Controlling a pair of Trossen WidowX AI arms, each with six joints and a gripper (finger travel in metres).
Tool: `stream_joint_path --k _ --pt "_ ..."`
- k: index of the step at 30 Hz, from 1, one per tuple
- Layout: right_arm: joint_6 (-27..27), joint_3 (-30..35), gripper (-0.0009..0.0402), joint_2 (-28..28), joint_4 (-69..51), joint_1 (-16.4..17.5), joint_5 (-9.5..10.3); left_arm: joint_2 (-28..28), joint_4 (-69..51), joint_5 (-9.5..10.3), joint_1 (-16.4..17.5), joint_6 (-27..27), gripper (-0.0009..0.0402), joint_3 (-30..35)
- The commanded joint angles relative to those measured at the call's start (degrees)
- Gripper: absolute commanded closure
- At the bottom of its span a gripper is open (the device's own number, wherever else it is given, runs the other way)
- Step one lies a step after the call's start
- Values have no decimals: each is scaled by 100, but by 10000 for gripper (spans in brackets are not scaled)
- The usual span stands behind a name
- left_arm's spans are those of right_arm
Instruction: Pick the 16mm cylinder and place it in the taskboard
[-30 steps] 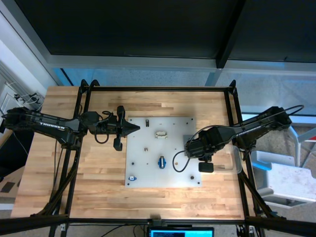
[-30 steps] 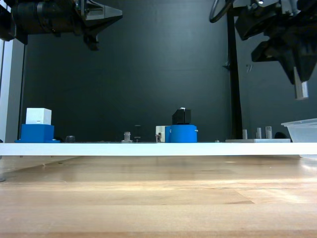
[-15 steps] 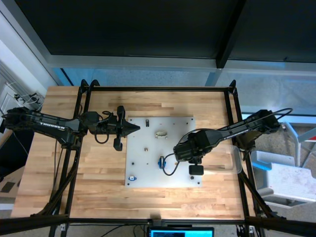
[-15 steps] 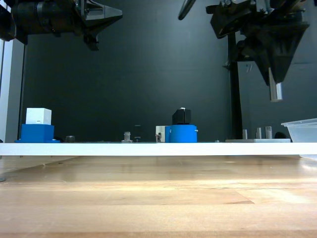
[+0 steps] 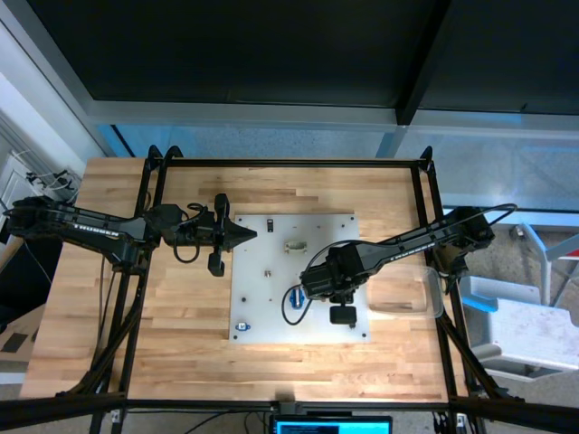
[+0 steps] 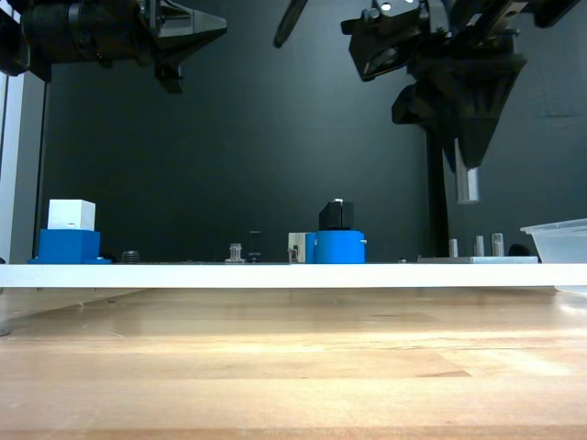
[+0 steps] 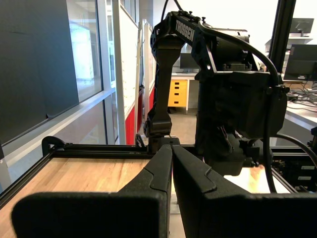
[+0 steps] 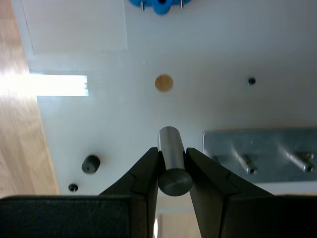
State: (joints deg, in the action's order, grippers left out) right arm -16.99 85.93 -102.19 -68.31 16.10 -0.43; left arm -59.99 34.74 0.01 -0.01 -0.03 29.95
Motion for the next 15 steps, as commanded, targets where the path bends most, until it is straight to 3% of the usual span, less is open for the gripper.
stream_joint_path --k 1,10,15 --pt "-4 -2 364 -46 96 -17 39 0 2 0 2 0 393 0" --pt "0 24 364 -164 199 -96 48 0 0 0 0 -2 393 0" --pt "105 79 364 -337 299 -131 208 0 0 0 2 0 393 0"
